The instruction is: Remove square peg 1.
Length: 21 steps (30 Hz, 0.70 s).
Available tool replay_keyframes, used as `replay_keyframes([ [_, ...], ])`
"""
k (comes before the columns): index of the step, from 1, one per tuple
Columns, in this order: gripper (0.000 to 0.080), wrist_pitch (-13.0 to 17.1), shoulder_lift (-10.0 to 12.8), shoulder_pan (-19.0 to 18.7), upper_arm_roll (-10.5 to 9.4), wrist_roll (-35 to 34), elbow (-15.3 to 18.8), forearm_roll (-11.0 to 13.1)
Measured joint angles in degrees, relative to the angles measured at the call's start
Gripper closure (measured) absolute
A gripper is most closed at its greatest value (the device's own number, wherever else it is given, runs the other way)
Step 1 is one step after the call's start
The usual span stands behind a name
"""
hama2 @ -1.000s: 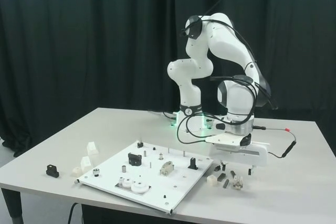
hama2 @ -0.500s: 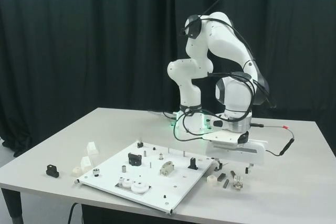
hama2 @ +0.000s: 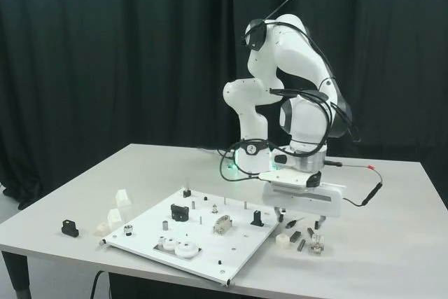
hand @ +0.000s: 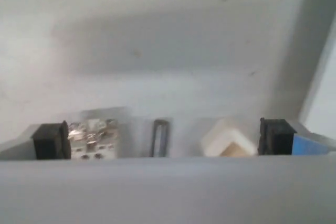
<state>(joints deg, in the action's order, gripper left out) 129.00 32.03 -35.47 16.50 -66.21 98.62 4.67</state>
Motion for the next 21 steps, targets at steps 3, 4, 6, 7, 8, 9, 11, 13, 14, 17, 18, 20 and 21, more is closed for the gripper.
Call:
replay_keyframes([
  [3, 0.0003, -0.3, -0.1, 0.1, 1.09, 1.0, -0.1, -1.1],
  [4, 0.0003, -0.4, -0.1, 0.1, 1.45, 1.2, -0.1, -1.4],
  [6, 0.0003, -0.6, -0.1, 0.3, 2.19, 1.6, -0.1, -2.1],
  [7, 0.0003, -0.8, -0.2, 0.5, 2.49, 1.8, -0.1, -2.5],
  [8, 0.0003, -1.0, -0.2, 0.7, 2.76, 2.1, -0.1, -2.9],
  [9, 0.0003, -1.2, -0.2, 0.9, 2.98, 2.4, -0.1, -3.3],
  [11, 0.0003, -1.5, -0.3, 1.7, 3.2, 3.0, -0.1, -4.0],
  [13, 0.0003, -1.8, -0.4, 2.6, 3.21, 3.6, -0.1, -4.6],
  [14, 0.0003, -2.0, -0.5, 3.1, 3.21, 3.9, -0.1, -4.8],
  [17, 0.0003, -2.6, -0.8, 4.6, 3.07, 4.9, -0.1, -5.2],
  [18, 0.0003, -2.8, -0.9, 5.1, 2.98, 5.3, 0.0, -5.2],
  [20, 0.0003, -3.3, -1.2, 6.1, 2.82, 6.2, 0.0, -5.2],
  [21, 0.0003, -3.6, -1.3, 6.6, 2.74, 6.7, 0.1, -5.2],
])
